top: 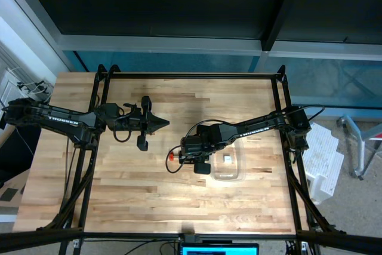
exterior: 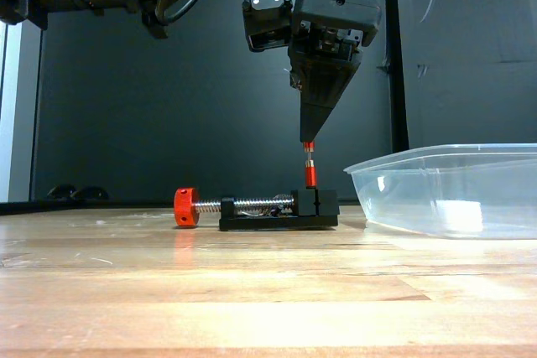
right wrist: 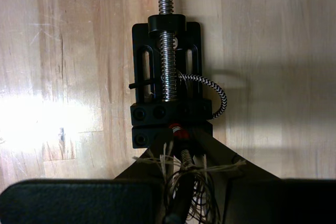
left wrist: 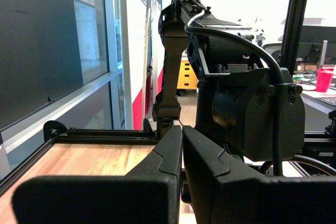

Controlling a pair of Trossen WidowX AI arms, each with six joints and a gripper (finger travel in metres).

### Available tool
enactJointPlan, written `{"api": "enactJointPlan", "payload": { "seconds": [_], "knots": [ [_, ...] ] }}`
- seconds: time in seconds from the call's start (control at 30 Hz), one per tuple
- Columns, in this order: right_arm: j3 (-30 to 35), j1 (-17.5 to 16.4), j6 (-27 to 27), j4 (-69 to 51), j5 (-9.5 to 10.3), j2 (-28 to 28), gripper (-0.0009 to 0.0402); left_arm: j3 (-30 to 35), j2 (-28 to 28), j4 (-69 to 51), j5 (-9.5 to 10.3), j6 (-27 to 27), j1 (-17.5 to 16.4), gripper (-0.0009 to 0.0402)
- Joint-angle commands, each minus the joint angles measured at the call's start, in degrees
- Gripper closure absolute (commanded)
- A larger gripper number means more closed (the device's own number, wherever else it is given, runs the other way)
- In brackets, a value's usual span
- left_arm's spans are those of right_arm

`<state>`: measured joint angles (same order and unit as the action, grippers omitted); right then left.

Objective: Pick the rca connector and install on the hub

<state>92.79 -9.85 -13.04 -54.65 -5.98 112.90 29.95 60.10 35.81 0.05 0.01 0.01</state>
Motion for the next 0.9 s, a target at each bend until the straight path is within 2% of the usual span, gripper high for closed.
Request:
{"api": "enactJointPlan", "payload": {
  "seconds": [0.03, 0.6, 0.9],
  "knots": [
    [0.00, -0.04, -0.07, 0.00, 0.02, 0.02, 0.0393, 0.00, 0.02, 0.02, 0.00, 0.00, 0.00, 0.0393],
    [-0.52, -0.04, 0.02, 1.55, 0.00, 1.01, 0.0393, 0.00, 0.02, 0.04, 0.00, 0.00, -0.02, 0.0393],
    [-2.82, -0.04, 0.02, 3.32, 0.00, 1.01, 0.0393, 0.00, 0.02, 0.02, 0.00, 0.00, 0.00, 0.0393]
  ]
}}
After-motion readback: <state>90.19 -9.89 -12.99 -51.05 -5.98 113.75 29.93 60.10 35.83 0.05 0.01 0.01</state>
